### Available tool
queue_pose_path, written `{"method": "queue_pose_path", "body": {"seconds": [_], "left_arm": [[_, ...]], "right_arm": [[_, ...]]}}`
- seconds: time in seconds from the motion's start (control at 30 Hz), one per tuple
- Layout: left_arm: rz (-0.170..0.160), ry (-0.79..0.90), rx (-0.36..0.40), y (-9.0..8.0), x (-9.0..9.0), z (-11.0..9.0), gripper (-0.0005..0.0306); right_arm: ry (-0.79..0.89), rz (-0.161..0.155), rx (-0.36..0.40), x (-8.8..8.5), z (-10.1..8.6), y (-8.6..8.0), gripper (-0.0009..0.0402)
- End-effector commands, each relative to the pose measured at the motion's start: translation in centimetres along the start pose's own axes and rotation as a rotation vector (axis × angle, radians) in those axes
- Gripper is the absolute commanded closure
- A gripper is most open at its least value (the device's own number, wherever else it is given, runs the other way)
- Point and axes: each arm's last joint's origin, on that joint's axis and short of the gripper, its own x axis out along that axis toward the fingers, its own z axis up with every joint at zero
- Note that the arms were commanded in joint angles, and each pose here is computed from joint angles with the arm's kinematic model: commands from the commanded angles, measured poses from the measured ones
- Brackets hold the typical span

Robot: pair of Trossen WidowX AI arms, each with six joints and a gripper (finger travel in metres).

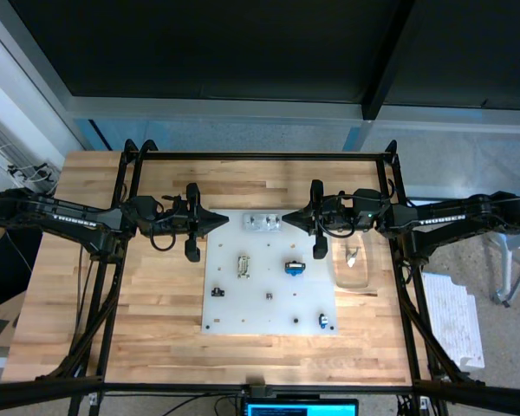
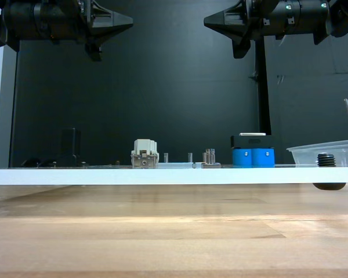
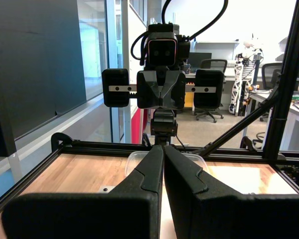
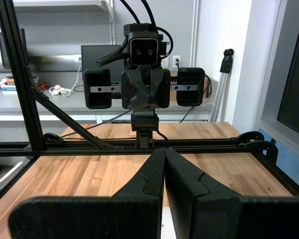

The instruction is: Pick the RJ45 connector and install on taskboard

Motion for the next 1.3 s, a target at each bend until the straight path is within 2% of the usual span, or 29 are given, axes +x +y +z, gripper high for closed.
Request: {"method": "queue_pose_path", "body": {"seconds": [0.03,0.67,0.7,0.77,0.9,1.07,1.3], "left_arm": [[-0.056,-0.001,0.0,-0.2,0.0,0.0,0.03],[-0.056,-0.001,0.0,-0.2,0.0,0.0,0.03],[-0.055,-0.001,0.0,-0.2,0.0,0.0,0.03],[-0.056,-0.001,0.0,-0.2,0.0,0.0,0.03],[-0.056,-0.001,0.0,-0.2,0.0,0.0,0.03],[-0.056,-0.001,0.0,-0.2,0.0,0.0,0.03],[-0.056,-0.001,0.0,-0.2,0.0,0.0,0.03]], "right_arm": [[0.0,0.0,0.0,0.0,0.0,0.0,0.0393],[0.012,-0.002,0.0,-0.2,0.1,0.0,0.0393],[0.02,-0.005,0.0,-0.4,0.1,0.0,0.0393],[0.038,-0.037,-0.001,-0.9,0.3,-0.1,0.0393],[0.124,-0.06,-0.006,-2.0,1.0,-0.1,0.0393],[0.257,-0.06,-0.007,-3.4,2.4,-0.1,0.0393],[0.525,-0.058,-0.023,-5.2,3.9,0.0,0.0393]]}}
